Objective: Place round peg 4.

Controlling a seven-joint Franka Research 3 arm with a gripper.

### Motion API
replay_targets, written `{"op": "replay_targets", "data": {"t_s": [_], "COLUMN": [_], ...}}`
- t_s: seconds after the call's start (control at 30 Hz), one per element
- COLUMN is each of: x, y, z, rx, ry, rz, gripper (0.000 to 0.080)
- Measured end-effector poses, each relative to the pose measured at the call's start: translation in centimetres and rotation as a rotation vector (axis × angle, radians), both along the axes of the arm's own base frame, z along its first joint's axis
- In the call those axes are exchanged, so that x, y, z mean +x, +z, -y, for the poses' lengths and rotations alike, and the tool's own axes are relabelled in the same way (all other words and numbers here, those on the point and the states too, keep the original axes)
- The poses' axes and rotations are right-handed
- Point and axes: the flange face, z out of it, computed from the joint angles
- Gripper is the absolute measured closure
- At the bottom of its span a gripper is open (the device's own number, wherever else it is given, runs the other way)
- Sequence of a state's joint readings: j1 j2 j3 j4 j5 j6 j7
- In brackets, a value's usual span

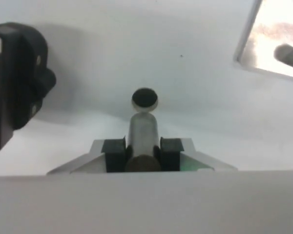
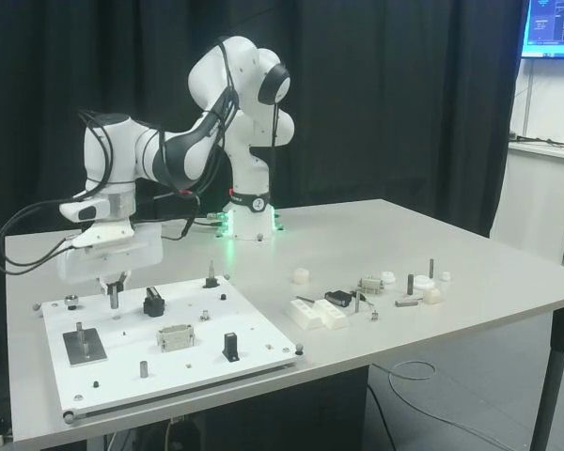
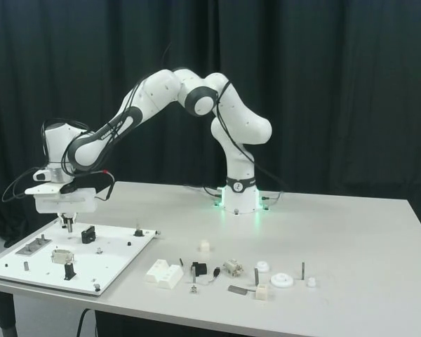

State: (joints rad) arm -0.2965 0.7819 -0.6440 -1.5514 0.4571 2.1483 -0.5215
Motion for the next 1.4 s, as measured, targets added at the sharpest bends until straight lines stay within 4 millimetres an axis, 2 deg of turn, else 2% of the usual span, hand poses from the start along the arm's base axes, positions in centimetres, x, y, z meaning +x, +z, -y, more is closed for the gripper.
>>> {"op": "replay_targets", "data": {"t_s": [0.3, 1.03, 1.4], "x": [-0.5, -0.6, -0.3], "y": [1.3, 1.6, 2.7], "z": [-0.2, -0.1, -2.2], "rx": [0.0, -0.013, 0.05], "ry": [-0.009, -0.009, 0.005], "rz": [0.014, 0.026, 0.015], "gripper": [0.0657, 0.0657, 0.0657]}}
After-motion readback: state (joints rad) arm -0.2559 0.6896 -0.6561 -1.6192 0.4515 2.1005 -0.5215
